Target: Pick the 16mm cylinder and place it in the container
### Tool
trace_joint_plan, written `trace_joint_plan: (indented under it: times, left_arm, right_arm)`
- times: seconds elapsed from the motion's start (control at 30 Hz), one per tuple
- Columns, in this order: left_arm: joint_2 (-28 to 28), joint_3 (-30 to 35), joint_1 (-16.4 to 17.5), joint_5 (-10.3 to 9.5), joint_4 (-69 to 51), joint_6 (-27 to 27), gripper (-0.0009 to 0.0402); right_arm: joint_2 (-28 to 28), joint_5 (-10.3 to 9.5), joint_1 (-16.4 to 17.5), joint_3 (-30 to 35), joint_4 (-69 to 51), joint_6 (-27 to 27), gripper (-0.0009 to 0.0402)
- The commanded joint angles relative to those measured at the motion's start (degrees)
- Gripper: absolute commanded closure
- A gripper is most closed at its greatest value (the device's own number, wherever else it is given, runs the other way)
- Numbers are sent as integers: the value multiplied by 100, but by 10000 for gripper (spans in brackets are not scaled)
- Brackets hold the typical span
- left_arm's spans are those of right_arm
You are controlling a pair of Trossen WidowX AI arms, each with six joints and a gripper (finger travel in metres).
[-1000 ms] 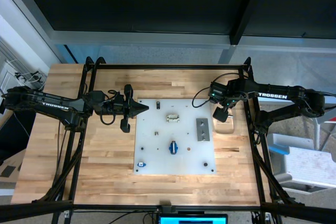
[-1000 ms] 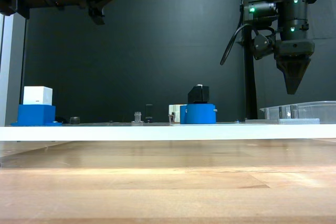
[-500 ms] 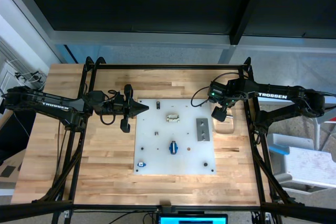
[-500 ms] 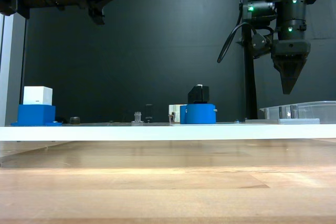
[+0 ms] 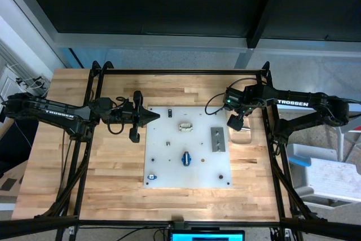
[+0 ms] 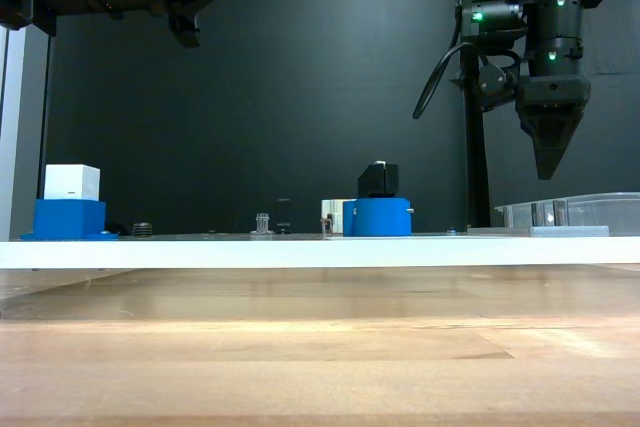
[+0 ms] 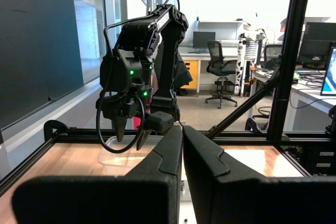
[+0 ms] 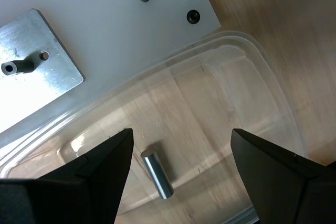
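The 16mm cylinder [image 8: 157,174], a short silver-grey peg, lies on its side on the floor of the container [image 8: 261,70], a shallow pale tray with rounded corners. My right gripper [image 8: 181,132] hangs open above the tray, its fingers on either side of the peg and clear of it. From above, the right gripper [image 5: 236,121] sits over the container [image 5: 242,136] beside the board's right edge. At table height the right gripper [image 6: 547,169] points down above the container [image 6: 570,209]. My left gripper [image 5: 155,115] is shut and empty, held high by the board's left edge.
The white task board [image 5: 163,165] carries a grey metal block [image 5: 218,139], a blue-and-silver part [image 5: 186,158], a white connector [image 5: 185,126] and a small blue piece [image 5: 152,177]. Black frame posts [image 5: 269,139] stand along both table sides.
The right gripper has shifted slightly to the left above the container and risen a little. The left arm has not moved.
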Motion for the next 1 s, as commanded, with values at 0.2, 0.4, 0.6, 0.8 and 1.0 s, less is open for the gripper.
trace_joint_plan:
  times: [0.2, 0.4, 0.6, 0.8, 1.0]
  left_arm:
    - [0, 2, 0, 2, 0, 0, 393]
    - [0, 2, 0, 2, 0, 0, 393]
    - [0, 2, 2, 2, 0, 0, 393]
    - [0, 2, 2, 2, 0, 0, 393]
    - [0, 2, 0, 2, 0, 0, 393]
  right_arm:
    - [2, 0, 2, 0, -2, 2, 134]
    - [2, 0, 2, 0, -4, 2, 134]
    - [2, 0, 0, 0, -107, 2, 134]
    - [2, 0, 2, 0, -129, 2, 134]
    - [2, 0, 0, 0, -125, 2, 134]
